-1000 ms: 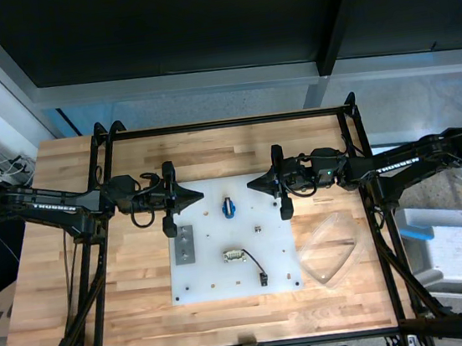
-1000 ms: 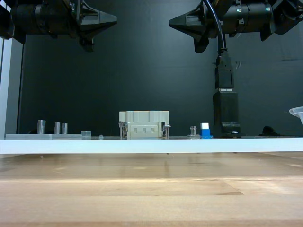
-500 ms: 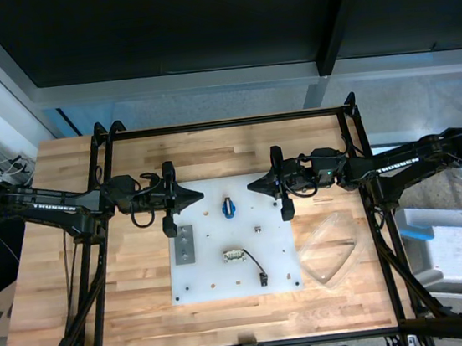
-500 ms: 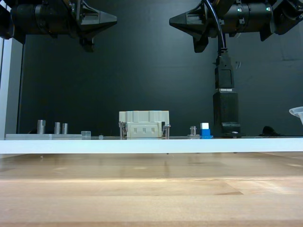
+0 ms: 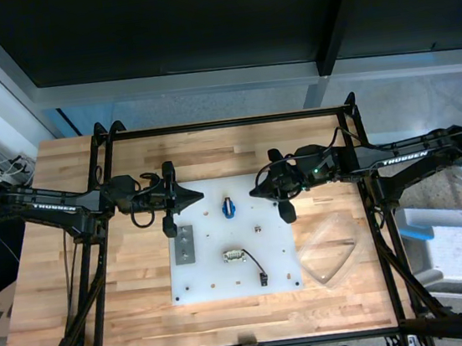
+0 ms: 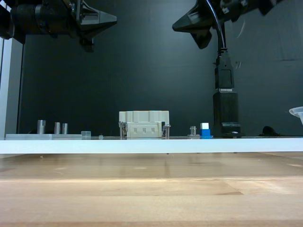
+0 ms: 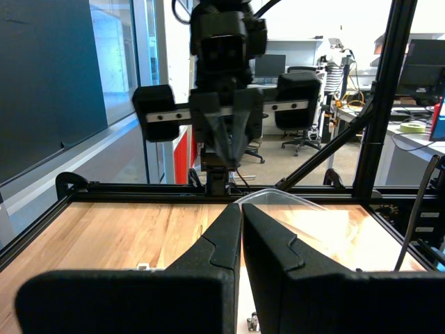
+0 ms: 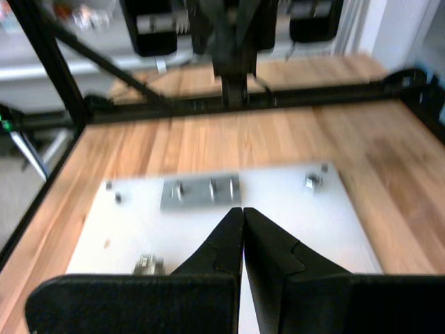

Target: Remove the USB connector from the USB hub and place in the container

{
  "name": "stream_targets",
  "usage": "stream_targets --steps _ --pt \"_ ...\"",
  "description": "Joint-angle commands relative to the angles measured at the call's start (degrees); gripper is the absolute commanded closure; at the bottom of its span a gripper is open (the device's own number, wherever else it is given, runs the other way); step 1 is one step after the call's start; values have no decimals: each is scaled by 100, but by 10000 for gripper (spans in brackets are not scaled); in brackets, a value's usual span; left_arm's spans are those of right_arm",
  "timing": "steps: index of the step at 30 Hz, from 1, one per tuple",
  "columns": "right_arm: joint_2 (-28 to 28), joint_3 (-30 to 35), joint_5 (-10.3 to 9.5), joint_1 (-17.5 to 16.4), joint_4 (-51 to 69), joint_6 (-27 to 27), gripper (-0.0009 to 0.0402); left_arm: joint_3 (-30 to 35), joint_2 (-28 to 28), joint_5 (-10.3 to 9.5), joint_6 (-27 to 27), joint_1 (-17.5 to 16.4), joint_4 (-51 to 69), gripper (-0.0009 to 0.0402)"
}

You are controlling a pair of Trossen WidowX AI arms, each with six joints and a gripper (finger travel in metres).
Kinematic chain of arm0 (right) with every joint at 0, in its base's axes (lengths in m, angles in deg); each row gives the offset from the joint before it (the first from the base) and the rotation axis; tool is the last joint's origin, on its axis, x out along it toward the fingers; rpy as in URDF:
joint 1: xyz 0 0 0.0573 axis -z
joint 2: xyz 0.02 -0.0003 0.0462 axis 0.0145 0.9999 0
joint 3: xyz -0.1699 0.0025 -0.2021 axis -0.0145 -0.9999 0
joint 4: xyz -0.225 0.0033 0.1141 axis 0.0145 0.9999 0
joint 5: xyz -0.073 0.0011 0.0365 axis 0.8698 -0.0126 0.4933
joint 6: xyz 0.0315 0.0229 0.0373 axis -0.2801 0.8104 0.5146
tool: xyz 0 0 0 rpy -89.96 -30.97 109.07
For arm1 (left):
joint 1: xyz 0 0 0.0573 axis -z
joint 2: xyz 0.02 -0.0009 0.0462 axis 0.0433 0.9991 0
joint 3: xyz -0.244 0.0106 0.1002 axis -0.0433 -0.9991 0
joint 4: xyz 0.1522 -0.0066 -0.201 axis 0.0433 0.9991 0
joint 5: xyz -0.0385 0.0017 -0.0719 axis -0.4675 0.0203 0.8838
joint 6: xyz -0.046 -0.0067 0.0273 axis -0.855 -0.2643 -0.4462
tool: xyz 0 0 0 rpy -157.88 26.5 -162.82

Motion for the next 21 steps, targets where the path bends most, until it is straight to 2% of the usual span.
stream_targets --steps 1,8,15,17,20,21 --pt "28 439 354 -186 994 269 393 0 2 2 0 0 -2 392" --pt "28 1143 361 -597 2640 431 393 0 2 0 0 0 -2 392" --pt "28 1338 380 -964 3462 857 393 0 2 0 0 0 0 392" --pt "31 1335 507 -1099 3626 1043 393 0 2 2 0 0 0 392" --pt "138 1338 929 -1410 3849 1217 393 0 2 0 0 0 -2 392" --pt "190 1338 1001 -1541 3880 1296 393 0 2 2 0 -2 -2 392"
